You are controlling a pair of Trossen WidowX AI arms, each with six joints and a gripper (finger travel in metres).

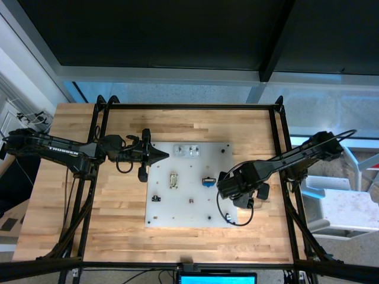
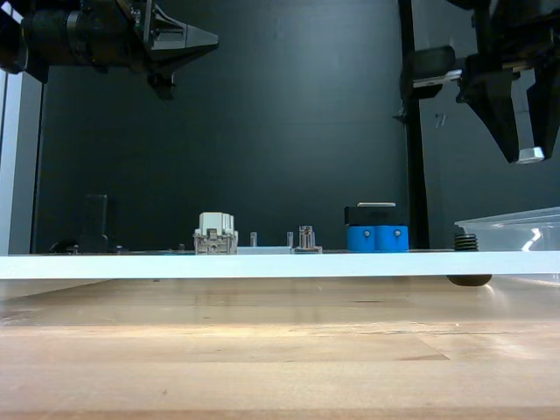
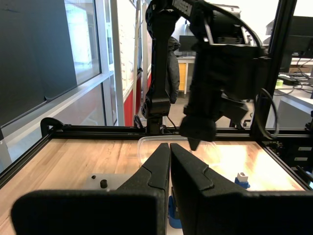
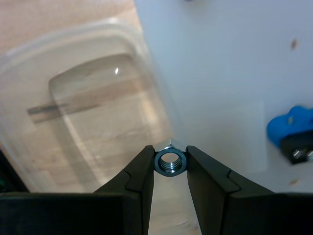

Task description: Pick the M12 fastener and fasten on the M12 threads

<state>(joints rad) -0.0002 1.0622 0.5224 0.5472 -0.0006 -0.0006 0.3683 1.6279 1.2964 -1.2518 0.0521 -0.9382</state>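
Observation:
The small silver nut [image 4: 170, 162] is pinched between the fingertips of my right gripper [image 4: 170, 155], with its threaded hole facing the camera. In the low view the right gripper [image 2: 528, 149] hangs high above the board, and the nut [image 2: 528, 157] shows at its tips. The black ribbed stud [image 2: 466, 240] stands bare on the white board [image 2: 262, 263], below the nut and a little to its left. My left gripper [image 1: 163, 155] hovers over the board's far left edge, its fingers [image 3: 156, 166] shut on nothing.
A clear plastic tray [image 4: 88, 107] lies under the right gripper beside the board's right edge, and nothing shows in the part I see. On the board stand a blue-and-black connector block [image 2: 376, 236], a grey connector [image 2: 215, 234] and a small silver post [image 2: 306, 238].

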